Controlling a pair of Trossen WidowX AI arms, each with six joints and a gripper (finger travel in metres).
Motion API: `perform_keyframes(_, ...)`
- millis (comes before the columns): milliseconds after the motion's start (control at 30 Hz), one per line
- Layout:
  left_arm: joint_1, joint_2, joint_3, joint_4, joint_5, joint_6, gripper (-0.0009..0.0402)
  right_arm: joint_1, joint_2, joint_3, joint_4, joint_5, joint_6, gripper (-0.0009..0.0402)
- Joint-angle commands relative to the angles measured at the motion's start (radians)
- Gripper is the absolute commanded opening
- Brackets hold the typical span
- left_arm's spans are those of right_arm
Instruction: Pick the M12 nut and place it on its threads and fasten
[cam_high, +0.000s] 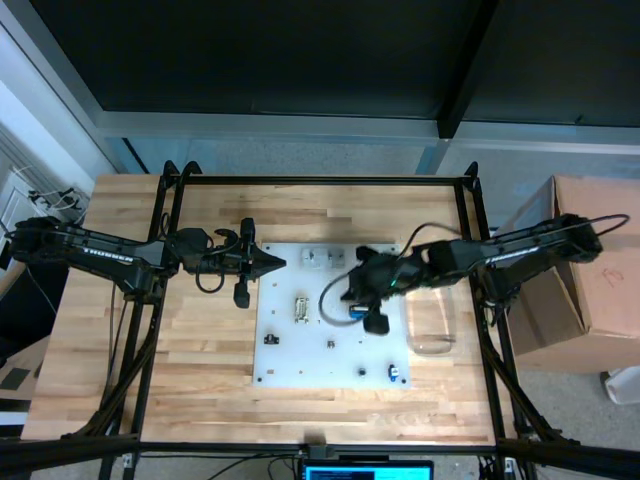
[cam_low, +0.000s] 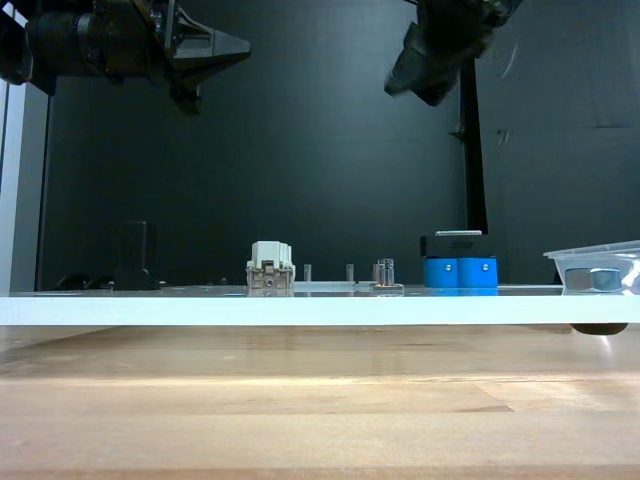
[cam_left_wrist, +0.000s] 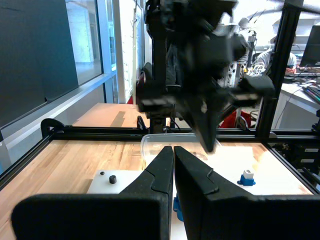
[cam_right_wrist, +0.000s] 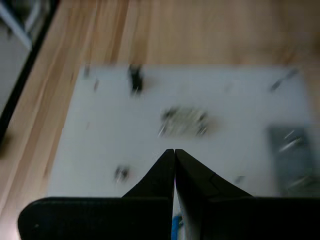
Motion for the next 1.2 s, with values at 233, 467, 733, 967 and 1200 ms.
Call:
perform_keyframes(233, 0.0, 0.0, 0.0, 0.0, 0.0, 0.0, 0.0, -0.125, -0.244, -0.222, 0.357, -0.015, -0.095, 0.0)
perform_keyframes(467, 0.0, 0.0, 0.0, 0.0, 0.0, 0.0, 0.0, -0.206, -0.394, -0.418, 0.615, -0.137, -0.061, 0.0)
perform_keyframes(733, 0.0, 0.0, 0.0, 0.0, 0.0, 0.0, 0.0, -0.227, -0.456, -0.58, 0.802, -0.164, -0.042, 0.0)
perform_keyframes(967, 0.0, 0.0, 0.0, 0.0, 0.0, 0.0, 0.0, -0.227, -0.456, -0.639, 0.9, -0.16, -0.012, 0.0)
perform_keyframes(1200, 0.0, 0.0, 0.0, 0.0, 0.0, 0.0, 0.0, -0.227, -0.456, -0.639, 0.879, -0.161, -0.016, 0.0)
